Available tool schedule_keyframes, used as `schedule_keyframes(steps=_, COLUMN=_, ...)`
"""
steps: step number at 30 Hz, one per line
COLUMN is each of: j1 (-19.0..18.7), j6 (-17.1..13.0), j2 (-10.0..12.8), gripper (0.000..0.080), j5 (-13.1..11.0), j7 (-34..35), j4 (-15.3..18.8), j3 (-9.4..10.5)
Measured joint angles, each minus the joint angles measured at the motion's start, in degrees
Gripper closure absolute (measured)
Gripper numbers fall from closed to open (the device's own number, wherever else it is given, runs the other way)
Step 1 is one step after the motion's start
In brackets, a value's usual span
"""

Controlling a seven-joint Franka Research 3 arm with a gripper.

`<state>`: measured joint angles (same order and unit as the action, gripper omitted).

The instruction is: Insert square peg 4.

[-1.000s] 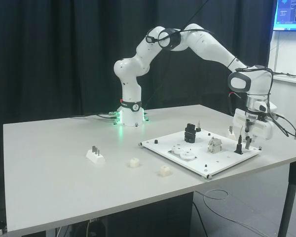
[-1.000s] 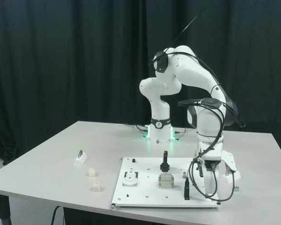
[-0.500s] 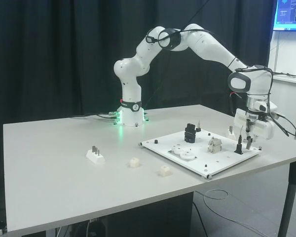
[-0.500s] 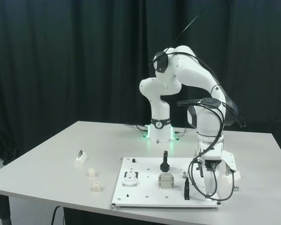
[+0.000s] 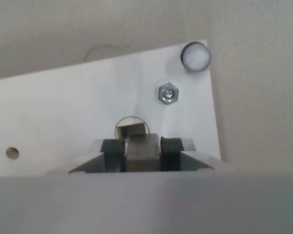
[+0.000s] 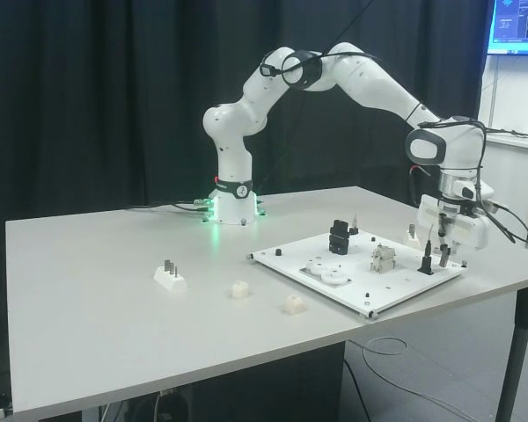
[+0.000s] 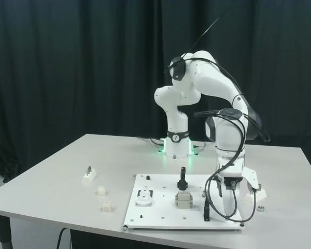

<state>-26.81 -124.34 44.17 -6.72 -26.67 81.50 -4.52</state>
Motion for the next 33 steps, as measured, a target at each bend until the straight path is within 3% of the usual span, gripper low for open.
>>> schedule_keyframes(steps=33, j1=-1.37, j6=2.16, j2=-0.20, gripper=0.0652, j5=-0.07, j7=0.87, j4=-0.06, j3=-0.15)
